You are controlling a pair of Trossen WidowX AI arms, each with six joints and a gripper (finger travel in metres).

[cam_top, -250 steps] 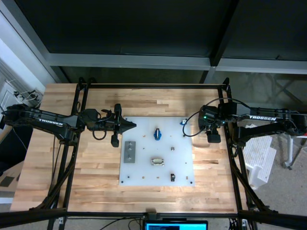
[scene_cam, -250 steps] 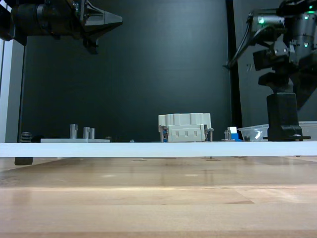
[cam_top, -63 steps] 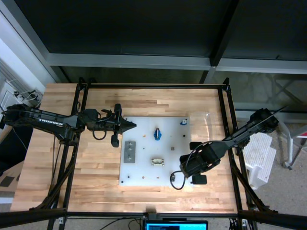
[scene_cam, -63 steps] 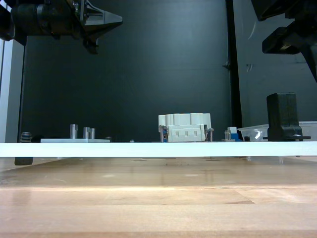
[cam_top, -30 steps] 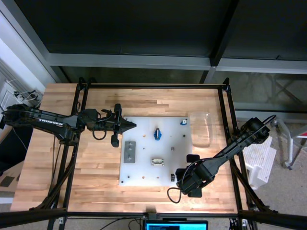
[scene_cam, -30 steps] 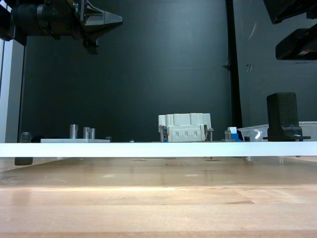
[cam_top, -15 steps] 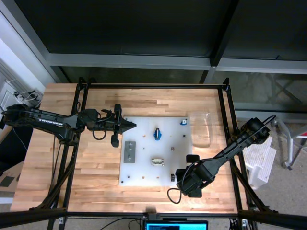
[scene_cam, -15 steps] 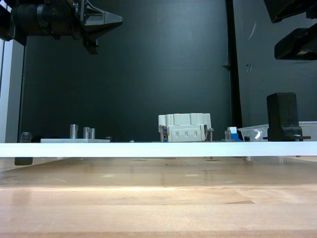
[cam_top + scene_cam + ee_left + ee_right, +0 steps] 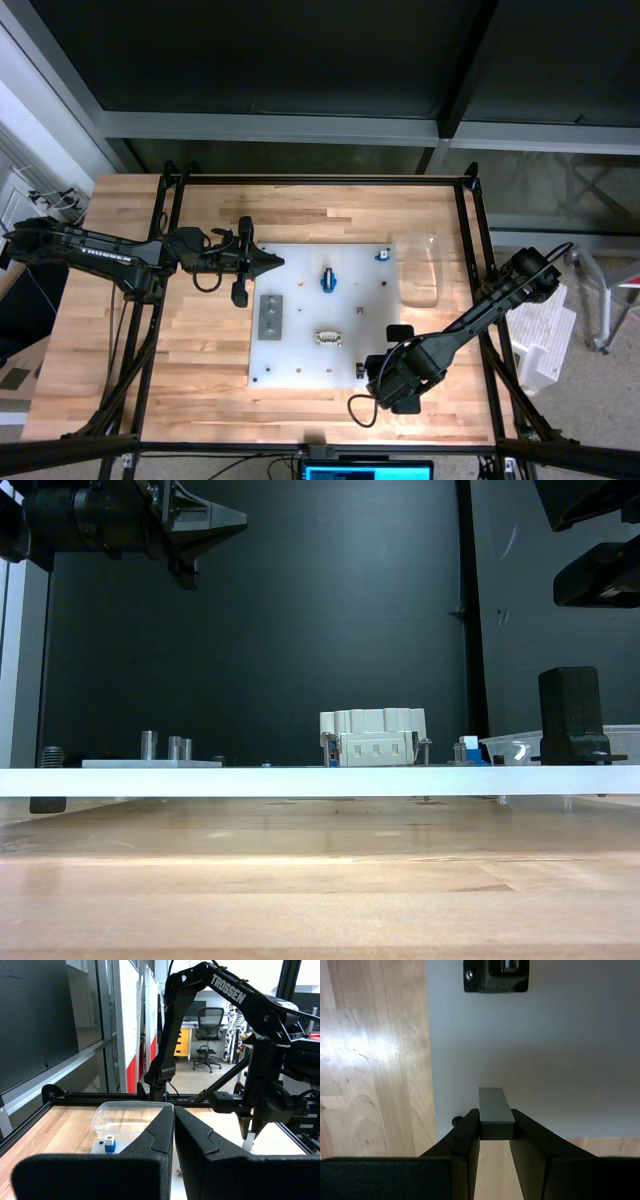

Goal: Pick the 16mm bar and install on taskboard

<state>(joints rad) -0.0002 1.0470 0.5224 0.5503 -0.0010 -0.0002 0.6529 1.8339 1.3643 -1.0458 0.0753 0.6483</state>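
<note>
The 16mm bar (image 9: 496, 1108) is a short grey square-section bar, and my right gripper (image 9: 495, 1123) is shut on it. It hangs pointing down over the white taskboard (image 9: 545, 1050), just inside the near right corner. From above, the right gripper (image 9: 385, 372) sits at that corner of the taskboard (image 9: 300, 300), with the bar hidden under the wrist. My left gripper (image 9: 270, 262) hovers shut, holding nothing, high over the board's far left edge, with its fingers (image 9: 160, 1130) pressed together.
On the board stand a grey metal block (image 9: 270, 318), a blue knob (image 9: 328, 280), a beige connector (image 9: 328, 339) and a black socket (image 9: 496, 975) just beyond the bar. A clear plastic bin (image 9: 418, 270) lies on the wood right of the board.
Over eight seconds the right arm swung from the back right by the bin to the board's near right corner. In the last second it has barely shifted. The left arm has not moved.
</note>
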